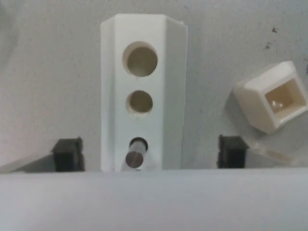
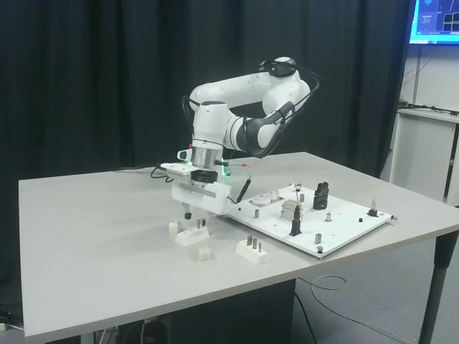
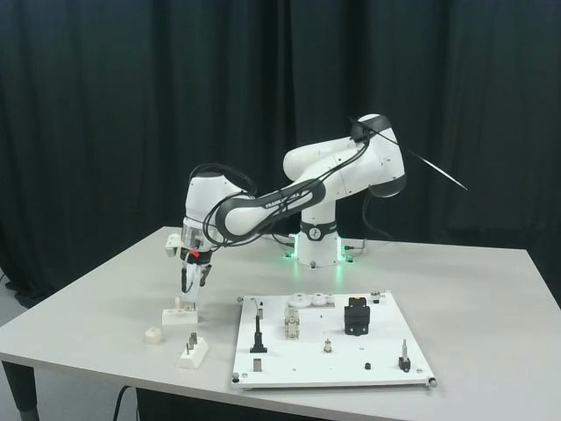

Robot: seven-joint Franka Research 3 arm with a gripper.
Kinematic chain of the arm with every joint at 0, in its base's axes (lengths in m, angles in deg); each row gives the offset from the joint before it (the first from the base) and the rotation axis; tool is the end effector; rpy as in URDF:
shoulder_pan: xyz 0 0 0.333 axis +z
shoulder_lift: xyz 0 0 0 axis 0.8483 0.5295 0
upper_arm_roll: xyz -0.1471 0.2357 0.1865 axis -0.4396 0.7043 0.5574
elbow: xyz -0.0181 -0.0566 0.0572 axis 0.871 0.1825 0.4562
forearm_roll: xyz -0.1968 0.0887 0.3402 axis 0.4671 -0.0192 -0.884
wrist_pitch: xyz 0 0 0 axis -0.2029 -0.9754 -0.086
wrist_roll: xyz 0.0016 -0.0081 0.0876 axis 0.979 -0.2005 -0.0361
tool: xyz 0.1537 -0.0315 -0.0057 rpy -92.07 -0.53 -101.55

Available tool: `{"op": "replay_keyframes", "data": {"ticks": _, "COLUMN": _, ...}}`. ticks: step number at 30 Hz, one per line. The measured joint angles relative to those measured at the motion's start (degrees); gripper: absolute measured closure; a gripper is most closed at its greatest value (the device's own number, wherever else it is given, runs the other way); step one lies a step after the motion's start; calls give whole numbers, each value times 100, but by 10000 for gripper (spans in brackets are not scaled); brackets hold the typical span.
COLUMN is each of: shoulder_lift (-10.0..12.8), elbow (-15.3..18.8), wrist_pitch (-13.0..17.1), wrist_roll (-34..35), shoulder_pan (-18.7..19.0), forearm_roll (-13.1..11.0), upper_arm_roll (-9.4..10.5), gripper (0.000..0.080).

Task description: Pick round peg 2.

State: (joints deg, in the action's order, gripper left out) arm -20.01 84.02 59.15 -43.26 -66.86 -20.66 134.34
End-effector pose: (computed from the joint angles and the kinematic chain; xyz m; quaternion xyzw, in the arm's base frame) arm 0.4928 -0.2228 0.1534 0.5448 -0.8313 0.1086 0.0149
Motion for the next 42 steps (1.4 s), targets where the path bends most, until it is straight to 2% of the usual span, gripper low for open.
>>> {"op": "replay_keyframes", "data": {"ticks": 2, "shoulder_lift": -3, "elbow": -6, "wrist_pitch": 8, "wrist_roll": 0, "shoulder_pan": -2, "forearm_roll": -3, "upper_arm_roll": 11, "gripper": 98}}
{"op": "replay_keyframes", "data": {"ticks": 3, "shoulder_lift": -5, "elbow": -9, "wrist_pitch": 9, "wrist_roll": 0, "shoulder_pan": -2, "forearm_roll": -6, "upper_arm_roll": 15, "gripper": 262}}
{"op": "replay_keyframes", "data": {"ticks": 10, "shoulder_lift": -14, "elbow": -15, "wrist_pitch": 21, "wrist_roll": 1, "shoulder_pan": -11, "forearm_roll": -75, "upper_arm_roll": 42, "gripper": 262}}
{"op": "replay_keyframes", "data": {"ticks": 12, "shoulder_lift": -17, "elbow": -15, "wrist_pitch": 23, "wrist_roll": 1, "shoulder_pan": -13, "forearm_roll": -92, "upper_arm_roll": 48, "gripper": 588}}
{"op": "replay_keyframes", "data": {"ticks": 18, "shoulder_lift": -21, "elbow": -16, "wrist_pitch": 33, "wrist_roll": 3, "shoulder_pan": -14, "forearm_roll": -108, "upper_arm_roll": 54, "gripper": 588}}
{"op": "replay_keyframes", "data": {"ticks": 19, "shoulder_lift": -21, "elbow": -17, "wrist_pitch": 37, "wrist_roll": 3, "shoulder_pan": -14, "forearm_roll": -110, "upper_arm_roll": 54, "gripper": 730}}
{"op": "replay_keyframes", "data": {"ticks": 31, "shoulder_lift": -21, "elbow": -45, "wrist_pitch": 221, "wrist_roll": 3, "shoulder_pan": -11, "forearm_roll": -111, "upper_arm_roll": 32, "gripper": 739}}
{"op": "replay_keyframes", "data": {"ticks": 42, "shoulder_lift": 52, "elbow": -45, "wrist_pitch": 162, "wrist_roll": 10, "shoulder_pan": 30, "forearm_roll": -109, "upper_arm_roll": -185, "gripper": 739}}
